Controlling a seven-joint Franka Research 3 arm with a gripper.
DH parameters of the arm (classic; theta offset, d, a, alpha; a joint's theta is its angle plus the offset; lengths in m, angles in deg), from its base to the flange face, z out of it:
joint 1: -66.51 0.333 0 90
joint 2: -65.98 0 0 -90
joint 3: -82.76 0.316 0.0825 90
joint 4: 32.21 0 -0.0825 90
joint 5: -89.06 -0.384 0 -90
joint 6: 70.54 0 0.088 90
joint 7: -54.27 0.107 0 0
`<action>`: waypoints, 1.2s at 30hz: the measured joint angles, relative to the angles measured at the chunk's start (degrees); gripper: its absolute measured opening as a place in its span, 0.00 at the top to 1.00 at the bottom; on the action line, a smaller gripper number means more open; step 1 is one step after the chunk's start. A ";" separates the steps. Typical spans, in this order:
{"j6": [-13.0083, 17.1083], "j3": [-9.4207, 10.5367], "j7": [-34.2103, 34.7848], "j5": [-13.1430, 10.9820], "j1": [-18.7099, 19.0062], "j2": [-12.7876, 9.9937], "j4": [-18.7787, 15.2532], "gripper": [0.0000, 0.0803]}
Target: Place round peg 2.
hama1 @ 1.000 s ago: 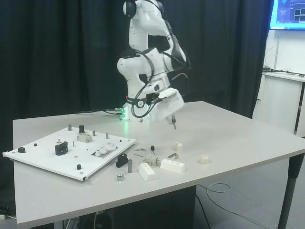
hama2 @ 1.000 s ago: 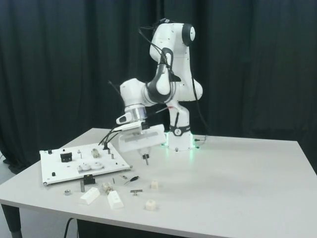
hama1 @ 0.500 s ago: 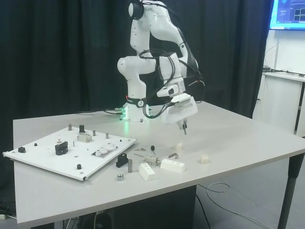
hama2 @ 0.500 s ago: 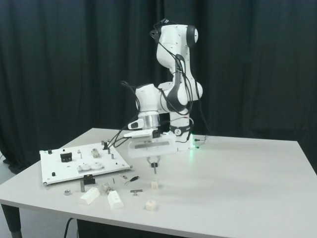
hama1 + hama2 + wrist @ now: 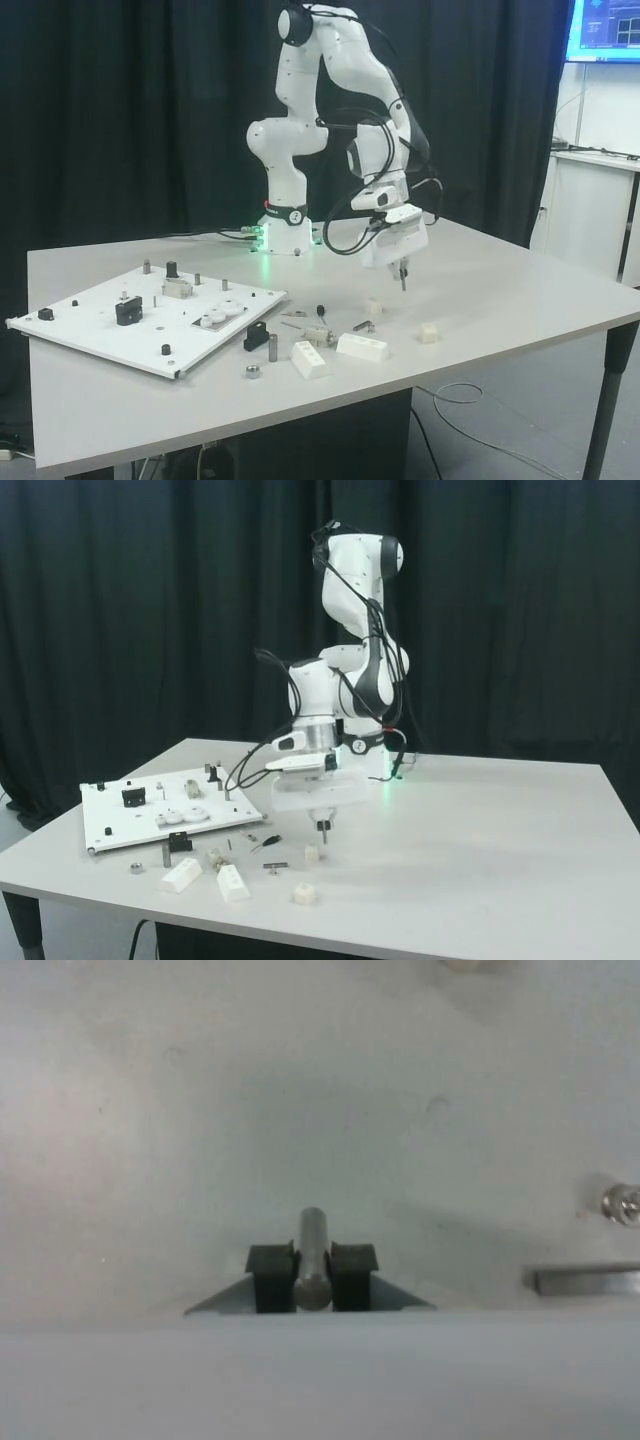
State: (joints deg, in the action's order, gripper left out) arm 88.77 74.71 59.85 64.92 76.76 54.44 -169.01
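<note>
One metal peg clamped upright between the two black fingers of the end effector, pads closed against its sides. Held in the air above the grey bench, just beyond a small white cube among the loose parts near the bench's front edge. Well apart from the white board of fittings at the far end of the bench.

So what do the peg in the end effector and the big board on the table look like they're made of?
Peg: probably metal, a grey cylinder with a dull sheen along its length. Board: flat white sheet, smooth; plastic or painted metal, can't tell which.
</note>
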 joint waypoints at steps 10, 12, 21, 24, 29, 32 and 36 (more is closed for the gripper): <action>-0.14 0.00 0.00 2.09 0.91 -2.86 1.91 0.91; -0.18 0.00 0.00 2.70 1.05 -3.35 2.21 0.91; -0.19 0.00 0.30 6.53 1.78 -4.95 3.19 0.91; -0.19 -0.02 1.14 7.69 2.01 -5.38 3.46 0.91; -0.20 -0.03 2.70 9.98 2.37 -6.02 3.77 0.91; -0.33 -0.03 3.76 11.42 2.51 -6.31 3.93 0.91; -0.81 -0.03 5.43 13.16 2.62 -6.64 4.19 0.91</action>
State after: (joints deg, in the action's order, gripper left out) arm 87.97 74.68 65.28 78.08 79.39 47.80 -164.82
